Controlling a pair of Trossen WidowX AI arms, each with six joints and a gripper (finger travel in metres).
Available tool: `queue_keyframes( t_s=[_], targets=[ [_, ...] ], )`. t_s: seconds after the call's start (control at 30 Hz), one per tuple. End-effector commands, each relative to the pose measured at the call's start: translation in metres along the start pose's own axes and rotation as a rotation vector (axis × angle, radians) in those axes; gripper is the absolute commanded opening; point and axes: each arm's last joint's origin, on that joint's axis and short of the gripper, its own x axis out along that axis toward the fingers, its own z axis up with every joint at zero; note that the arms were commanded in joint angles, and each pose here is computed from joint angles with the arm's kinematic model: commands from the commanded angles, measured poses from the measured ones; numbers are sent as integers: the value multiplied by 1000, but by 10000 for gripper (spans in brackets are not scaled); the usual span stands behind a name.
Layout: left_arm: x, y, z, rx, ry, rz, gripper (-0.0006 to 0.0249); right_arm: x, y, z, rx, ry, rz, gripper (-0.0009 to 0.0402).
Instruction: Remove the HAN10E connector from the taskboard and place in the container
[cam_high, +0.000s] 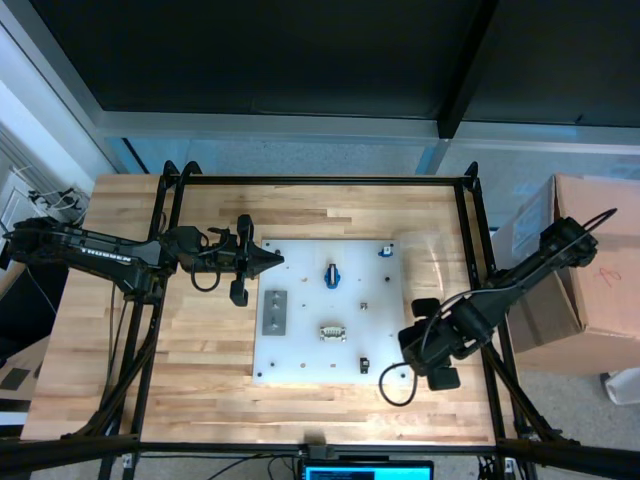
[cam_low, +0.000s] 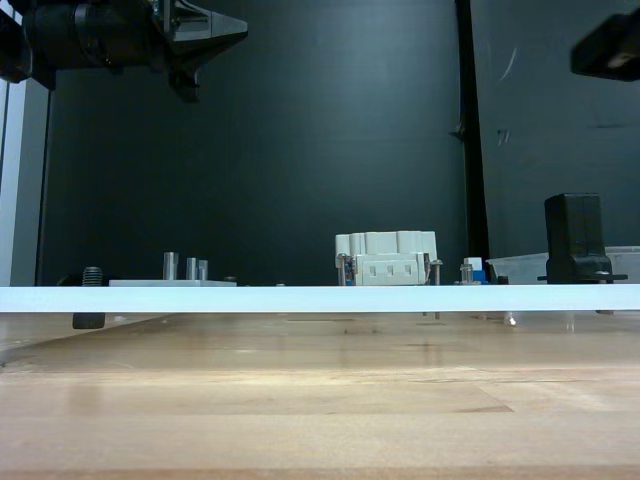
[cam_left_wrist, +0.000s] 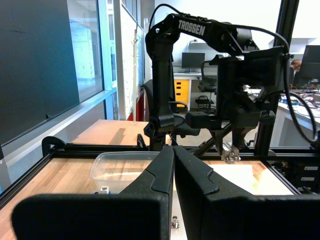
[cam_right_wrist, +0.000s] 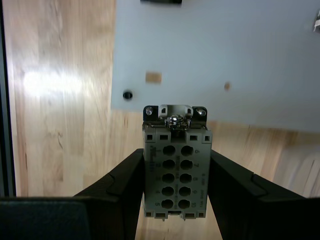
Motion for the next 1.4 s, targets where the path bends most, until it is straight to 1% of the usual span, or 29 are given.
queue_keyframes(
  t_s=[0.03,0.37,0.57,0.7,1.0,1.13,1.27,1.4],
  targets=[
    [0,0,0,0,0,0,0,0,2,-14,0,3,4,20],
    [0,0,0,0,0,0,0,5,3,-54,-66,3,25,20],
    [0,0,0,0,0,0,0,10,4,-69,-113,13,26,20],
    [0,0,0,0,0,0,0,12,7,-73,-136,17,26,20],
    [0,0,0,0,0,0,0,11,9,-73,-143,9,33,20],
    [0,0,0,0,0,0,0,15,8,-74,-142,7,32,22],
    [0,0,0,0,0,0,0,24,7,-76,-115,6,33,43],
    [0,0,0,0,0,0,0,35,6,-79,-90,9,32,83]
  ],
)
